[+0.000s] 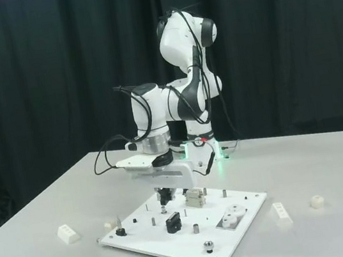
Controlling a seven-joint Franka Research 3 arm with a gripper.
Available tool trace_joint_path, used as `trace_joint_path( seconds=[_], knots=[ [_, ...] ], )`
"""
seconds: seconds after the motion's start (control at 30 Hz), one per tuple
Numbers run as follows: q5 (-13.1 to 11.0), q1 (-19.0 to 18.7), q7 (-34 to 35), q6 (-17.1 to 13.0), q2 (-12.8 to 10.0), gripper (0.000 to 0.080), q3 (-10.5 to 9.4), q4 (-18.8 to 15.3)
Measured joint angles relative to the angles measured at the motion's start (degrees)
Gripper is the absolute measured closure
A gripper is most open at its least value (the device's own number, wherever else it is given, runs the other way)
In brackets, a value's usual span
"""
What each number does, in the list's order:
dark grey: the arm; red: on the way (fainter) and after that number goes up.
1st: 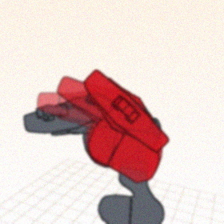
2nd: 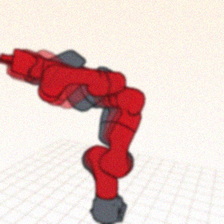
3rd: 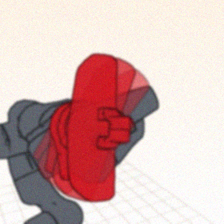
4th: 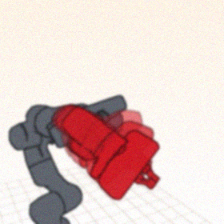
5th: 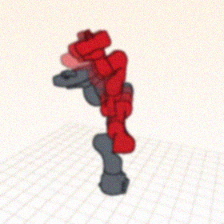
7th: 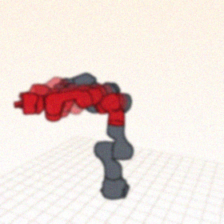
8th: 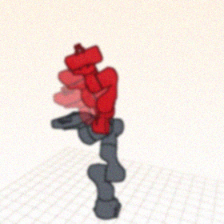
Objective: Place D-SUB.
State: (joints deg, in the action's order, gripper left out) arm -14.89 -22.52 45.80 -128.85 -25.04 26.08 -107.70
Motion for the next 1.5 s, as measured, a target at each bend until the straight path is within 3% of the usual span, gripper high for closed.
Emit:
trace_joint_path(
  seconds=[1.0, 1.23, 1.5],
  knots=[
    [0.51, 0.02, 0.00, -0.15, 0.00, 0.0650, 0.29, 0.00],
    [2.84, 0.19, 0.00, -0.28, 0.00, 0.0650, 1.39, 0.00],
    [7.51, 2.65, -0.20, -0.27, 0.00, 0.0650, 2.40, -0.17]
  ],
)
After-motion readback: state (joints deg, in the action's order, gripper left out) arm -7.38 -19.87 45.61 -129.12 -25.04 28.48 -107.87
